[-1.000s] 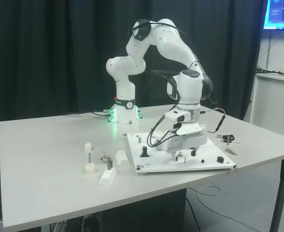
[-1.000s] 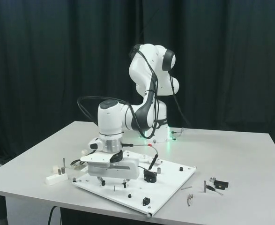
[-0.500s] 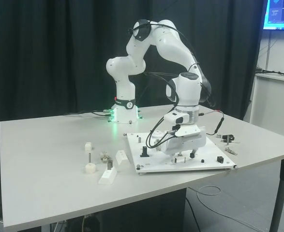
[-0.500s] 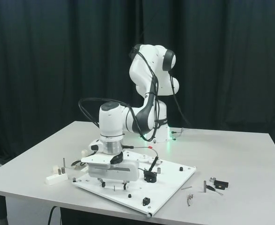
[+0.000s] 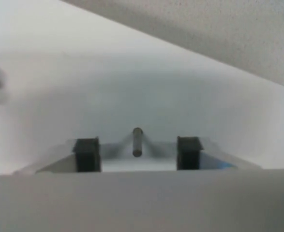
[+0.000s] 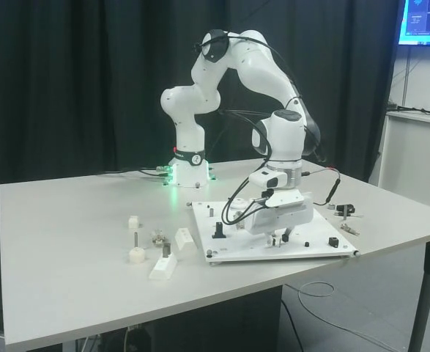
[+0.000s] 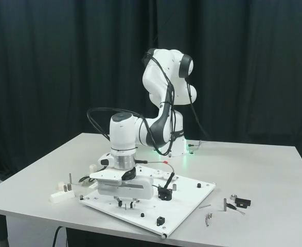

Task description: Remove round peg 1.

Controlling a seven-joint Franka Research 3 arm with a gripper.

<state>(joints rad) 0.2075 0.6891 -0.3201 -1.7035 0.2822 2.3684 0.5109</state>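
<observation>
Wrist view: fingers [image 5: 87, 154] wide apart, round peg 1 [image 5: 137, 142] between, untouched, white board [image 5: 59, 87] beneath.

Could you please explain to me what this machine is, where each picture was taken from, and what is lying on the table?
This is a white robot arm bolted to a grey table. Two pictures come from cameras standing in the room on different sides; the third comes from a camera on the arm's wrist, looking down between the two black fingertips. The gripper hangs over a white board that carries small black fittings. In the wrist view a thin grey peg stands between the open fingers, touching neither. Small white blocks lie on the table beside the board, and a few small tools lie on its other side.
</observation>
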